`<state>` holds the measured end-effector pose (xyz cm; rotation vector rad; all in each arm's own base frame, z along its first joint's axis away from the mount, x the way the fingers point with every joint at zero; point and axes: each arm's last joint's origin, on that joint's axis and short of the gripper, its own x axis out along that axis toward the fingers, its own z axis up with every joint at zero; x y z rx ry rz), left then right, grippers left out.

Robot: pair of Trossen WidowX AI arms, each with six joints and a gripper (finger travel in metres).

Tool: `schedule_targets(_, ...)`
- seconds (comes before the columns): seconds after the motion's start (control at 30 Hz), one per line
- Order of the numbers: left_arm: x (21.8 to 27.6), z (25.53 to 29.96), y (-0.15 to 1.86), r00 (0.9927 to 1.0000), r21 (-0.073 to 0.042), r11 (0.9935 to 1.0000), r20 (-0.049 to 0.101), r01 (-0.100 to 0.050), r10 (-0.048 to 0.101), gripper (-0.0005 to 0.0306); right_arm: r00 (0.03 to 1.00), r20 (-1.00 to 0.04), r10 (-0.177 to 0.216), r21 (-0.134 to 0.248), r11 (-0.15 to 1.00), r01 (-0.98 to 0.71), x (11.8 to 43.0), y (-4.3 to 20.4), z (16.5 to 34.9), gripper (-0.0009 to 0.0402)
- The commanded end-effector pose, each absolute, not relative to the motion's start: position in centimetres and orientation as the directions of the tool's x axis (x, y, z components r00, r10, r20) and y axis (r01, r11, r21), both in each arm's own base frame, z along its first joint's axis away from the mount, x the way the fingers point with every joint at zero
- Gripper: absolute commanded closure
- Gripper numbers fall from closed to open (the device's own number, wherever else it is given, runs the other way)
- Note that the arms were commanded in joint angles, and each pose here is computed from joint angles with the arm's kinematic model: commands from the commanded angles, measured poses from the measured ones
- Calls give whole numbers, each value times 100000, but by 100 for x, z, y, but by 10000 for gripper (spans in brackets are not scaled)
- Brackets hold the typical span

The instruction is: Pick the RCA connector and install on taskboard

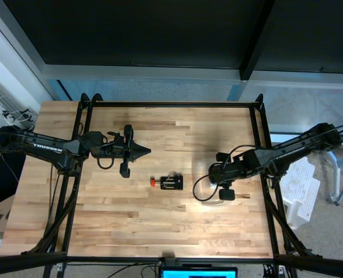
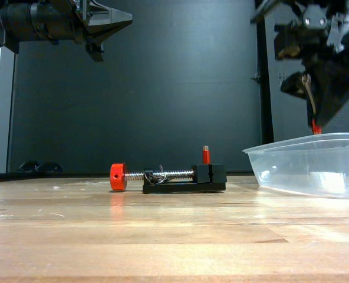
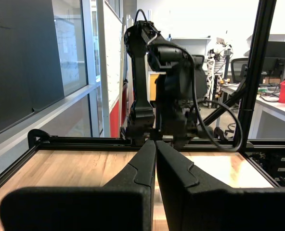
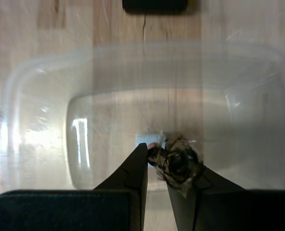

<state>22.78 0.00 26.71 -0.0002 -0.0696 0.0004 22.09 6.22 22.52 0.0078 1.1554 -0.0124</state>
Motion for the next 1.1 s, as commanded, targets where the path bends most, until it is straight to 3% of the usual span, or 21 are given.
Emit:
schedule_targets(0.03,2279,2672,0,99758,15,100000,6956,-39,38,300,41155,-91137,-512,138,99988,1551,2209,621,2339,387)
schedule_targets(0.43,2279,2672,0,99758,15,100000,6956,-39,38,300,43855,-89864,-1109,183,99958,2903,2275,608,2468,387)
schedule_targets(1.1,2279,2672,0,99758,15,100000,6956,-39,38,300,44265,-89562,-4384,-3156,99889,3507,2909,601,2468,387)
